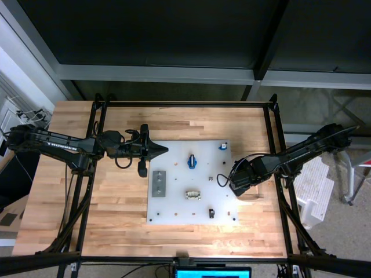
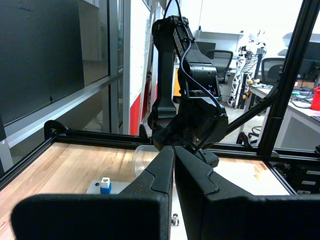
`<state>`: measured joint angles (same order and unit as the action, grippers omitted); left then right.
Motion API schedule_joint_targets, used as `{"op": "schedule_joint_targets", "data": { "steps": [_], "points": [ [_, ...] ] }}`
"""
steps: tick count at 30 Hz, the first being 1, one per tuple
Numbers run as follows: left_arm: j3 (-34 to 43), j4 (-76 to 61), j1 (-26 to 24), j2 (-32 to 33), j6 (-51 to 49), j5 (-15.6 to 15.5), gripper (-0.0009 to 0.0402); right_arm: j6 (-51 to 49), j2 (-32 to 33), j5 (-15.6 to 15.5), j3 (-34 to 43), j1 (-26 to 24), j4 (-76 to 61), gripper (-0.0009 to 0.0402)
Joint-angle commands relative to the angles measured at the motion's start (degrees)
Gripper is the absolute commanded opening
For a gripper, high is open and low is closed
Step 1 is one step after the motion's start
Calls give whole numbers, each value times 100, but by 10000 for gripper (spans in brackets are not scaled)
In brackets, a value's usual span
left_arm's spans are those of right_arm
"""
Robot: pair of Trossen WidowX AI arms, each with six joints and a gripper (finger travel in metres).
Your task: Pick the 16mm bar and install on taskboard
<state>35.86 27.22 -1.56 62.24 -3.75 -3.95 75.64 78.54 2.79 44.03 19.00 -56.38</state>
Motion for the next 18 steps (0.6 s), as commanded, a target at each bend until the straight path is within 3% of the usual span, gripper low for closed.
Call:
{"op": "schedule_joint_targets", "data": {
  "steps": [1, 11, 18],
  "points": [
    [0, 2, -2, 0, 2, 2, 1, -7, -4, -2, 2, 0, -7, 103],
    [0, 2, -2, 0, 2, 0, 1, -11, -13, 9, 4, 0, -9, 30],
    [0, 2, 0, 0, 2, 0, 1, -26, -46, 13, 4, 2, -7, 12]
  ]
}}
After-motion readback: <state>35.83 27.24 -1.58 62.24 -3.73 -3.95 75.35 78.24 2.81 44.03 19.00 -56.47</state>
